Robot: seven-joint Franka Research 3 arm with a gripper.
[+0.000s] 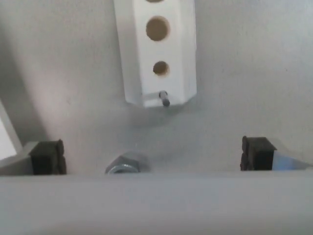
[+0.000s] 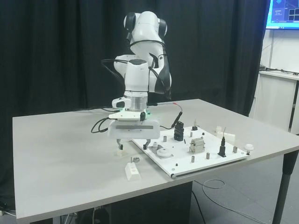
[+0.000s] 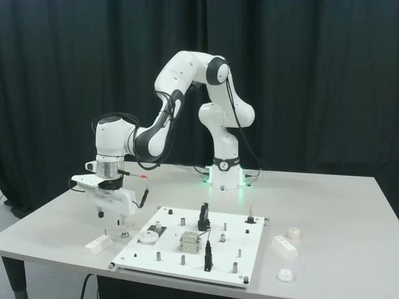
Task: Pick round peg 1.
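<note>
Round peg 1 [image 1: 165, 98] stands in the white block [image 1: 157, 49] at upper centre of the wrist frame; gripper [image 1: 151, 156] hovers above, fingers [image 1: 48, 157] wide open, holding nothing; a nut [image 1: 125, 164] lies nearby.

white arm [image 3: 187, 81] bent low, gripper [image 1: 151, 155] open

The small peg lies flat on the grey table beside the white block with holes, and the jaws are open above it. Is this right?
Not quite. The wrist view shows the small peg standing in the end of the white block, not lying on the grey table. The jaws are open above it, as you said.
</note>
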